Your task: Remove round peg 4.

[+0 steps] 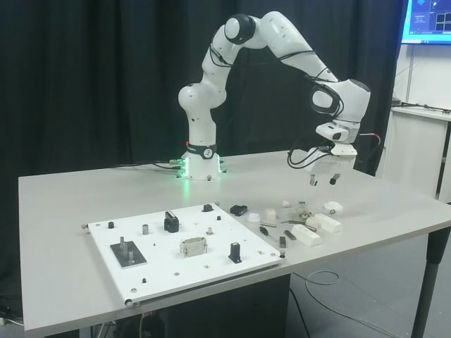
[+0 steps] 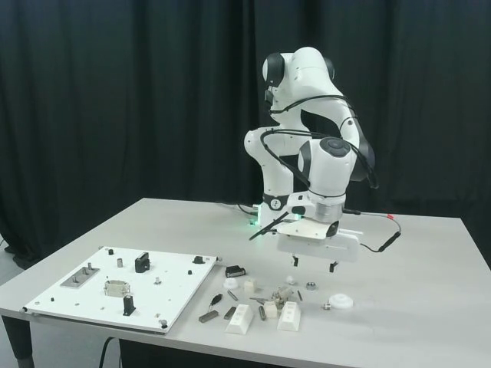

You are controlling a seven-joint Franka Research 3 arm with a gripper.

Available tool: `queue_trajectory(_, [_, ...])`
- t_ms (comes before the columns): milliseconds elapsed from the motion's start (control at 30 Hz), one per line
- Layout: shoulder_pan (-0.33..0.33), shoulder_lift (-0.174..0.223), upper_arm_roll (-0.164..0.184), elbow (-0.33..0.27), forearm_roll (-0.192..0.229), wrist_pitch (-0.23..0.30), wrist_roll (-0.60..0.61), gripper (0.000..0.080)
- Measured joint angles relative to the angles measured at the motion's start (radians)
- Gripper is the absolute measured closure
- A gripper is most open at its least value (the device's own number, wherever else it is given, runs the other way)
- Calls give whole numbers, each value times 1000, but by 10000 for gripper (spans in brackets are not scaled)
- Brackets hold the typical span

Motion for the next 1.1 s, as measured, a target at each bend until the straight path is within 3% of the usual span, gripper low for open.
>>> queue_trajectory(800, [-15, -3, -7, 0, -16, 6, 0, 3])
queue_trajectory(1100, [-33, -7, -9, 2, -49, 9, 0, 3])
